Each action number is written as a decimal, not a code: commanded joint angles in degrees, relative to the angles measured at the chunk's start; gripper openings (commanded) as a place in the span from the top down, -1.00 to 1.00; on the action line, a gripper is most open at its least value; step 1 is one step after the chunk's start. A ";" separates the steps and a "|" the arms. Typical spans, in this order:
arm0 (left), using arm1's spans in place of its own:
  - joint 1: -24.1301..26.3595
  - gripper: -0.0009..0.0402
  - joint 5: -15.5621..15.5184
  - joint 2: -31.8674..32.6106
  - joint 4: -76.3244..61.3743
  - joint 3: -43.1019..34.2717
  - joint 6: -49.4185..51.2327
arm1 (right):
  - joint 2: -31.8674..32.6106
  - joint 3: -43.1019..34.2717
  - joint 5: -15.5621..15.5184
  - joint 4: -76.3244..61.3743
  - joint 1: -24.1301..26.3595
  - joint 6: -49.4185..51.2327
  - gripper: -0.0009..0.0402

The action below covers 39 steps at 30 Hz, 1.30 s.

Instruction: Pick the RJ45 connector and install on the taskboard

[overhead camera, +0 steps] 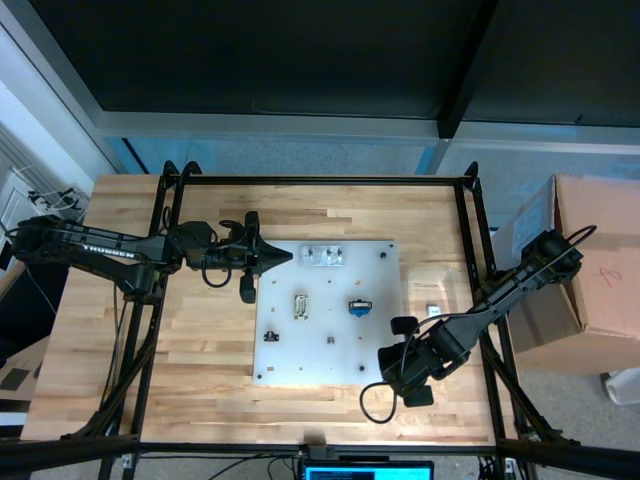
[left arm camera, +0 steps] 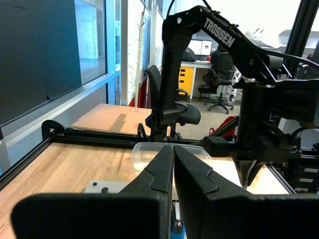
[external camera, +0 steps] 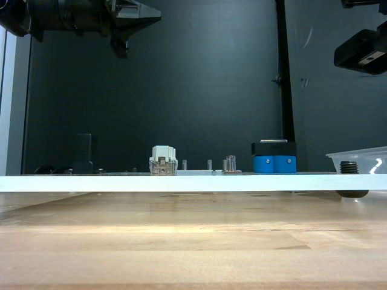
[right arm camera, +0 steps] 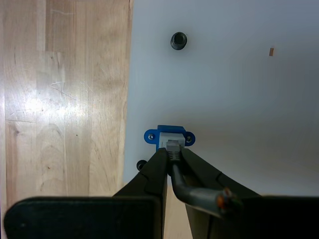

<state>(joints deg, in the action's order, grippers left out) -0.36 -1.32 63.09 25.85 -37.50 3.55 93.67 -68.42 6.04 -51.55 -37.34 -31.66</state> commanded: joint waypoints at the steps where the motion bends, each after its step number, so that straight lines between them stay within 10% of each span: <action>1: -0.02 0.95 0.00 0.00 0.02 0.00 -0.02 | -0.26 -0.28 0.44 0.26 0.00 0.02 0.61; 17: -0.02 0.95 0.00 0.00 0.02 0.00 -0.02 | -4.33 -0.28 -0.11 -2.27 -0.04 0.00 0.23; 39: 0.00 0.95 0.00 0.00 0.02 0.00 -0.02 | -15.21 0.39 3.02 -5.88 5.29 3.15 0.65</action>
<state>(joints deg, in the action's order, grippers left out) -0.36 -1.32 63.07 25.85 -37.50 3.55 79.68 -68.38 8.56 -57.52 -33.45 -29.74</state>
